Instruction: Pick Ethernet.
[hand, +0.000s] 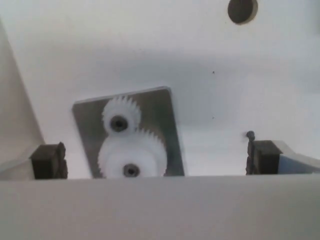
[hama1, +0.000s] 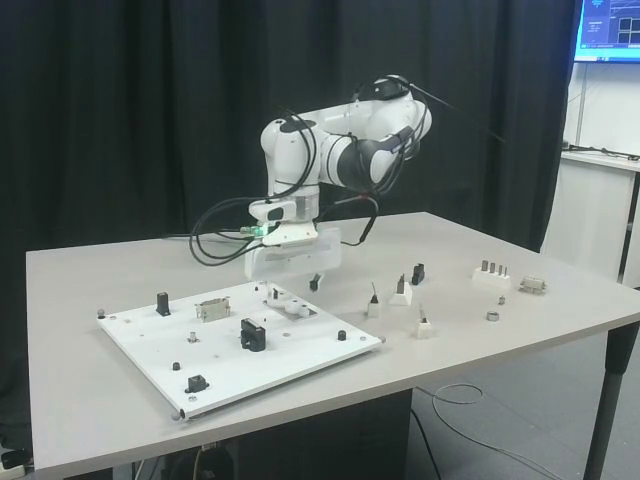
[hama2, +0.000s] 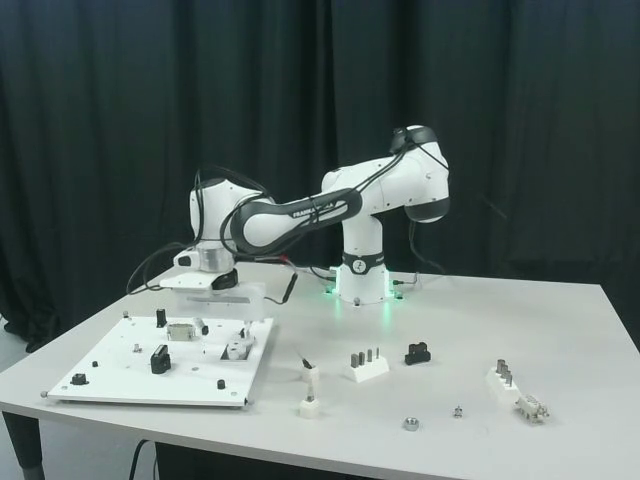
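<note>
End effector (hand: 156, 159) hangs spread, empty, over white gears (hand: 131, 152); which part is Ethernet, cannot tell.

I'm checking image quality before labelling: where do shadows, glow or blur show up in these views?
Wrist view: a soft shadow lies across the white board above the gears, and the near bar along the bottom edge is out of focus. First room view: green light glows at the arm's wrist. Second room view: green light rings the arm's base.

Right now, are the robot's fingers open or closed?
Open. In the wrist view the gripper has its two black fingertips far apart, holding nothing, with the white gears on the board showing between them.
</note>
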